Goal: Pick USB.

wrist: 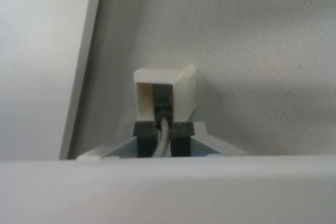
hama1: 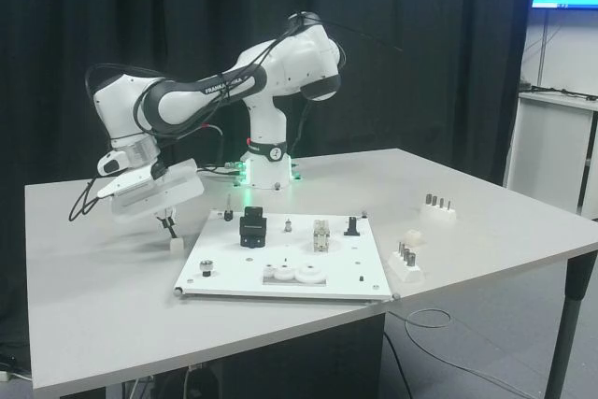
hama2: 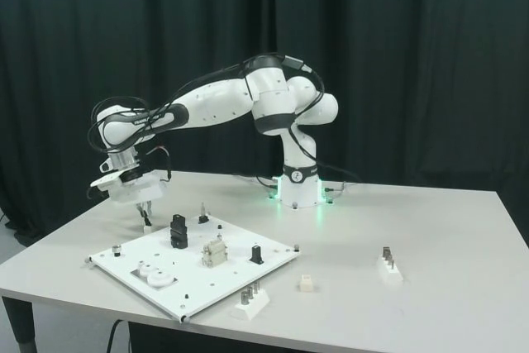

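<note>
Fingertips (wrist: 139, 139) of the gripper (wrist: 162, 141) stand close together in the wrist view, pinching a black plug with a white cable running back between them; this is the USB (wrist: 162, 104), and its front end sits inside a small white holder block (wrist: 166, 91) that rests on the grey table (wrist: 262, 51). A white edge of the board (wrist: 37, 61) shows just beside the block.

From the first room view, the table's near edge carries nothing but bare grey surface, then the white square board (hama1: 290, 263) lies toward the middle. On it are white round pieces (hama1: 297, 275) along its near edge, a black block (hama1: 252, 228) and a small grey part (hama1: 320, 235) further in, and a small black part (hama1: 351, 225) toward its far corner. Beside the board's right edge stand two white holders with grey pins (hama1: 405, 263), with another white pin holder (hama1: 437, 209) further off.

Just off the board's left far corner the holder block (hama1: 174, 243) stands on the table, with the gripper (hama1: 167, 225) angled down over it and the plug at its tip. Behind, at the table's far edge, the white arm's base (hama1: 264, 158) is bolted down, with green light at its foot, before a black curtain (hama1: 420, 44).
</note>
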Available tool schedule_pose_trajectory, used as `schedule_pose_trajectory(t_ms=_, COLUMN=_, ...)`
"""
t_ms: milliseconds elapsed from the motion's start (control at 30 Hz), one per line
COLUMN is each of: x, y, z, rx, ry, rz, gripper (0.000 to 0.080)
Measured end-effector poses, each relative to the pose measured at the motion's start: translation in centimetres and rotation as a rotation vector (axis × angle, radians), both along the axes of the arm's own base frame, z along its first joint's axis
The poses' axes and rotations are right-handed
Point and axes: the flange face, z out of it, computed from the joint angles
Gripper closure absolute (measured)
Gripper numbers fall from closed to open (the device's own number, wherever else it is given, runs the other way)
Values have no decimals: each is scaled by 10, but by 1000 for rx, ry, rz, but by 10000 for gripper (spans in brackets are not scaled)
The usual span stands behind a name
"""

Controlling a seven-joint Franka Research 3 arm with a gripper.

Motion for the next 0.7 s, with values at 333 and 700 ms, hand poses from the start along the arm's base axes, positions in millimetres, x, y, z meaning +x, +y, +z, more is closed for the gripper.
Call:
schedule_pose_trajectory(t_ms=333, x=0, y=2, z=18, rx=13, ry=-6, rz=17, gripper=773)
schedule_pose_trajectory(t_ms=700, x=-1, y=2, z=42, rx=17, ry=-6, rz=43, gripper=774)
